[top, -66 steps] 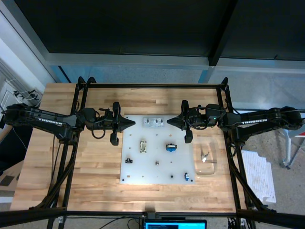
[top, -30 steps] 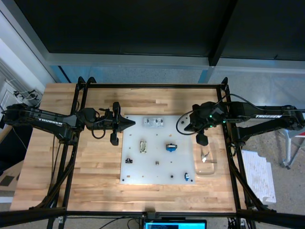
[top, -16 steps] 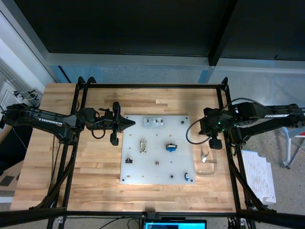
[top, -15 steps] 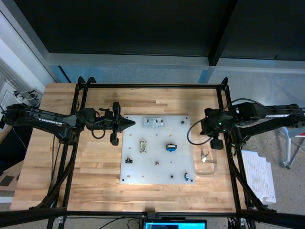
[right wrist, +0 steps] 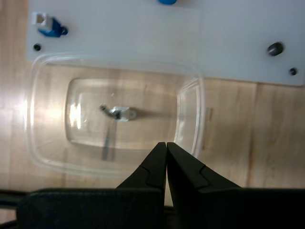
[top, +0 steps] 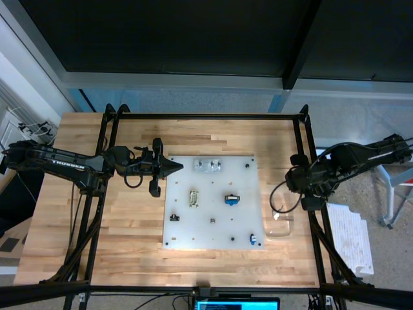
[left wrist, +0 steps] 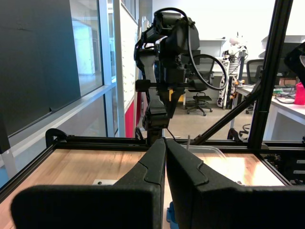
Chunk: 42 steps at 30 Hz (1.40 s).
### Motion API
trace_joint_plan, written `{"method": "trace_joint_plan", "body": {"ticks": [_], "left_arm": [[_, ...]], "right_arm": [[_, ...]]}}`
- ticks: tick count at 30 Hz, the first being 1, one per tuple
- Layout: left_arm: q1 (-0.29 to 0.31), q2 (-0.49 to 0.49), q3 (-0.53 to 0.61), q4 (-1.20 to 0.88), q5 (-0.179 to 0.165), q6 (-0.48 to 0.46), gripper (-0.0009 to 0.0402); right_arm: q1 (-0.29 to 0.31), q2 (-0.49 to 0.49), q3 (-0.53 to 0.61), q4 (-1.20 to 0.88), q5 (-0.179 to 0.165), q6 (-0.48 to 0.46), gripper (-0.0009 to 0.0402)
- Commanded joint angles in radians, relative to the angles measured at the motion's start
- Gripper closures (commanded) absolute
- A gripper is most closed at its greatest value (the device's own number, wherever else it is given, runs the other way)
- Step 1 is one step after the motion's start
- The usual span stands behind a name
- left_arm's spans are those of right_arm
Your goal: Pick the RJ45 connector and install on taskboard
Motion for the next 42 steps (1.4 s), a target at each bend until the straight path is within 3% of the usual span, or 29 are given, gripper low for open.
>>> {"method": "trace_joint_plan", "body": {"ticks": [1, 3, 5, 8, 14, 22, 25, 32, 42], "left_arm": [[0.000, 0.000, 0.000, 0.000, 0.000, 0.000, 0.0393], [0.000, 0.000, 0.000, 0.000, 0.000, 0.000, 0.0393], [0.000, 0.000, 0.000, 0.000, 0.000, 0.000, 0.0393], [0.000, 0.000, 0.000, 0.000, 0.000, 0.000, 0.0393], [0.000, 0.000, 0.000, 0.000, 0.000, 0.000, 0.0393], [0.000, 0.000, 0.000, 0.000, 0.000, 0.000, 0.0393], [0.000, 0.000, 0.000, 0.000, 0.000, 0.000, 0.0393], [0.000, 0.000, 0.000, 0.000, 0.000, 0.000, 0.0393], [0.000, 0.000, 0.000, 0.000, 0.000, 0.000, 0.0393]], "right_arm": [[0.059, -0.006, -0.017, 0.001, 0.002, 0.059, 0.0393], [0.089, -0.006, -0.022, 0.000, 0.013, 0.098, 0.0393], [0.117, -0.006, -0.024, 0.001, 0.050, 0.147, 0.0393], [0.162, -0.005, -0.024, 0.002, 0.080, 0.215, 0.0392], [0.224, 0.019, -0.028, 0.005, 0.081, 0.288, 0.0360], [0.255, 0.042, -0.033, 0.018, 0.083, 0.369, 0.0292], [0.272, 0.048, -0.039, 0.031, 0.105, 0.406, 0.0267], [0.354, 0.056, -0.124, 0.132, 0.108, 0.476, 0.0213], [0.383, 0.082, -0.242, 0.280, 0.136, 0.518, 0.0189]]}}
